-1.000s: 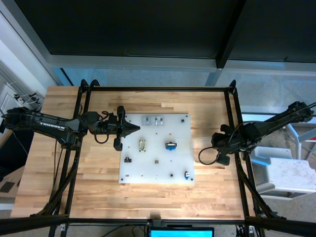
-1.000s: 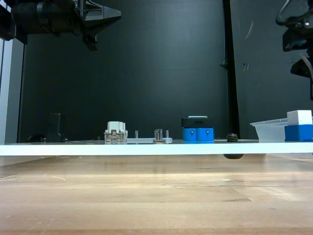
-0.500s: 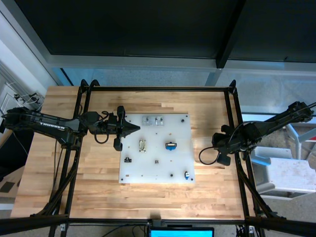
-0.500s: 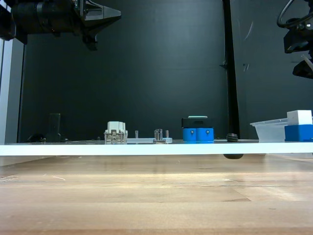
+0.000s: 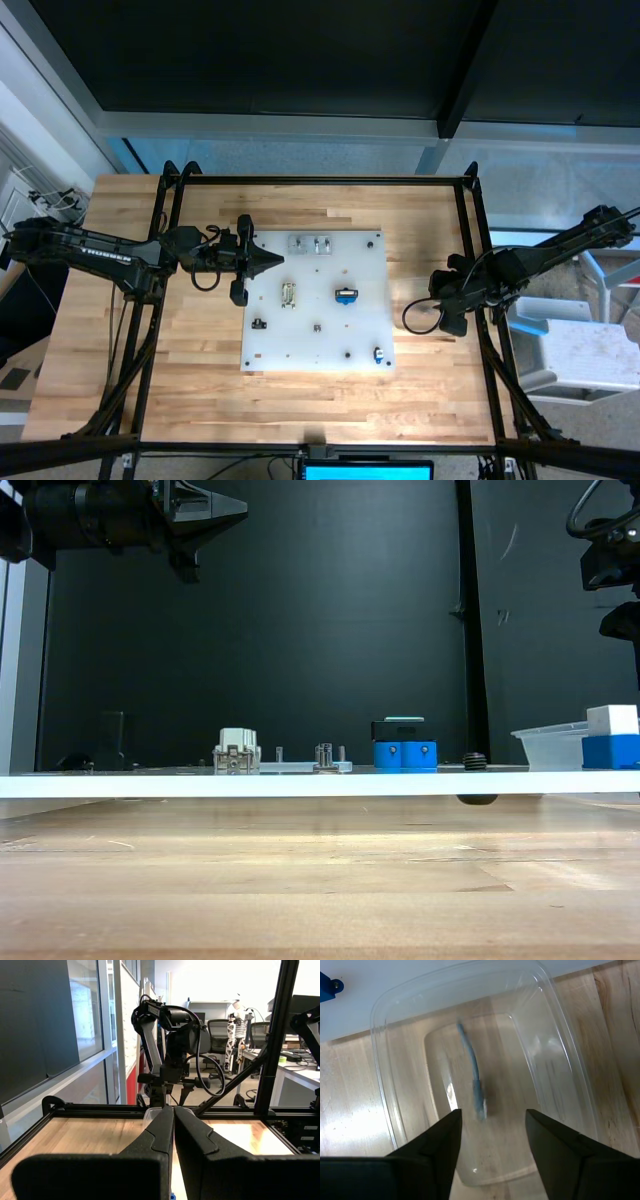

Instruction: Remove the rj45 connector and place it in the container

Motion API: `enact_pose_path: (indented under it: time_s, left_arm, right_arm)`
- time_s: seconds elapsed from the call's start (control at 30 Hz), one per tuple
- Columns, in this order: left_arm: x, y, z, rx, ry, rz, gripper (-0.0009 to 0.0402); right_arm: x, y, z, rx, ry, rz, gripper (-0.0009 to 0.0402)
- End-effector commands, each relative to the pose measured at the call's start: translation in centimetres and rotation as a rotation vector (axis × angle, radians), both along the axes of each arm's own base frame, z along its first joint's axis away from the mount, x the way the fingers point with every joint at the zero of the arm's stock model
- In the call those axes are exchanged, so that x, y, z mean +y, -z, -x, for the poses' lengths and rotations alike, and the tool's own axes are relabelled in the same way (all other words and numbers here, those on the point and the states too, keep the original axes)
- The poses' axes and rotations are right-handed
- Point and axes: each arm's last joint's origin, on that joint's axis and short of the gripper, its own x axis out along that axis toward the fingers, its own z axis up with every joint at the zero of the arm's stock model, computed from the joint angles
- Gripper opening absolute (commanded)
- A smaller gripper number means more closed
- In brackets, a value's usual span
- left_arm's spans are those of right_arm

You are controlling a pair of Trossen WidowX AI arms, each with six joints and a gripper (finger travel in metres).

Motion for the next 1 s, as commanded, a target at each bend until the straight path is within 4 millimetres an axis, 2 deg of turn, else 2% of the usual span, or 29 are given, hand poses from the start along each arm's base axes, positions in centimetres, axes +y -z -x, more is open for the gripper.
enact_pose_path:
  time_s: [0.03, 0.3, 1.0]
  left_arm:
    - [0.0, 0.0, 0.0, 0.0, 0.0, 0.0, 0.0]
    - [0.01, 0.0, 0.0, 0.0, 0.0, 0.0, 0.0]
    - [0.0, 0.01, -0.01, 0.0, 0.0, 0.0, 0.0]
  right_arm:
    - [0.0, -0.01, -0.01, -0.001, 0.001, 0.001, 0.0209]
    - [0.0, -0.01, -0.01, -0.001, 0.003, 0.0, 0.0242]
    - [0.01, -0.01, -0.02, -0.002, 0.0, 0.001, 0.0244]
